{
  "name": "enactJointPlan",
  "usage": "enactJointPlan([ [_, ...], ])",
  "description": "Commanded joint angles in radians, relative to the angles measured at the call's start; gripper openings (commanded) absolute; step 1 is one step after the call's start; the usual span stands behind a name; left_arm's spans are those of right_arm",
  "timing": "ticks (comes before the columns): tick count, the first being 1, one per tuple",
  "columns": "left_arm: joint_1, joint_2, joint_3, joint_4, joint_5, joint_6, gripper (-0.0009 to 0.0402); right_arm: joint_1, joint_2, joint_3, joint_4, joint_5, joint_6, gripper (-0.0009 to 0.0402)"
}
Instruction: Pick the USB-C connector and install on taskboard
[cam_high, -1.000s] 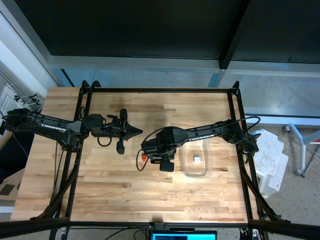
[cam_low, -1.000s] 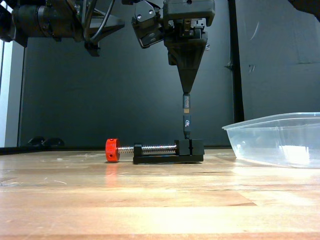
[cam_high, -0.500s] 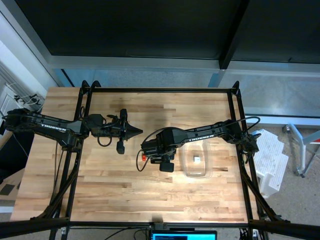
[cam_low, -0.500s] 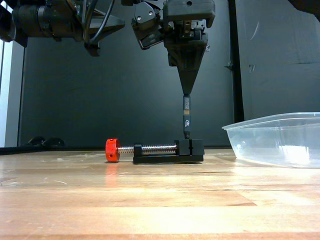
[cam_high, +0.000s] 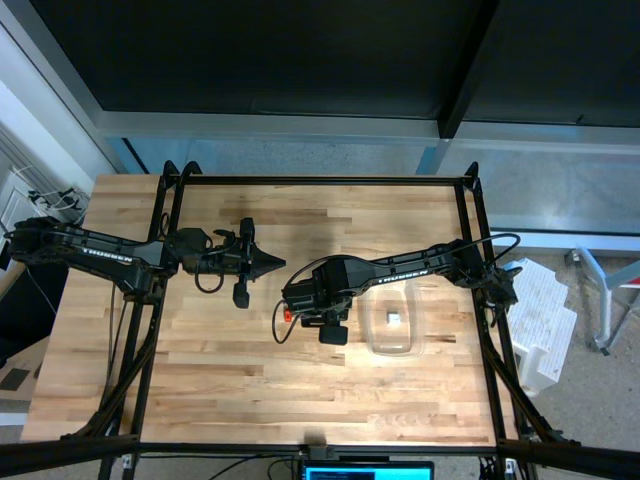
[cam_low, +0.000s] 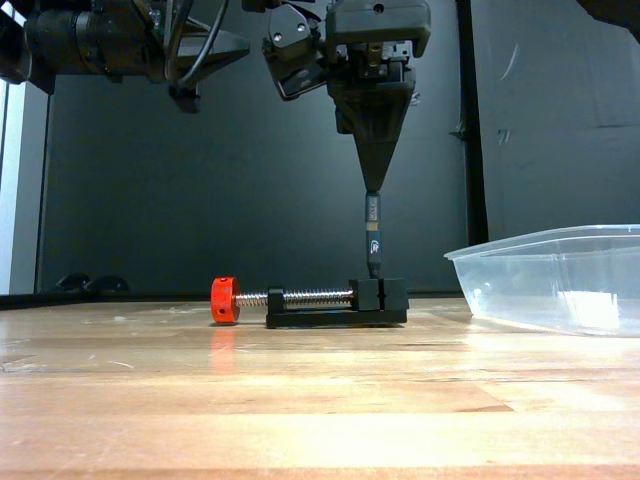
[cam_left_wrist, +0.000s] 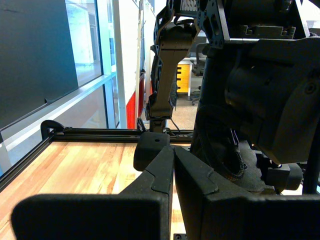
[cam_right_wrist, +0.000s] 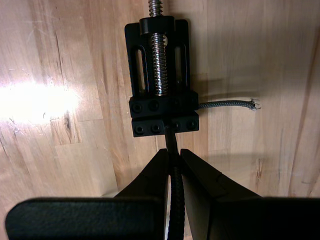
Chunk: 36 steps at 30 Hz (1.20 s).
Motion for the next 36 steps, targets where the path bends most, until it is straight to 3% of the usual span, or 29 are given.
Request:
enactJointPlan([
  [1, 0.000, 0.000, 0.000, 0.000, 0.000, 0.000, 0.0000, 0.000, -0.001, -0.005, 0.002, 0.000, 0.000, 0.0000],
  [14, 0.000, 0.000, 0.000, 0.000, 0.000, 0.000, 0.0000, 0.000, -0.001, -0.010, 0.005, 0.001, -0.008, 0.0000],
  [26, 0.000, 0.000, 0.000, 0.000, 0.000, 0.000, 0.0000, -0.004, -0.003, -0.111, 0.101, 0.001, -0.025, 0.0000],
  [36, 0.000, 0.000, 0.000, 0.000, 0.000, 0.000, 0.0000, -0.004, -0.018, -0.114, 0.102, 0.001, -0.024, 0.0000],
])
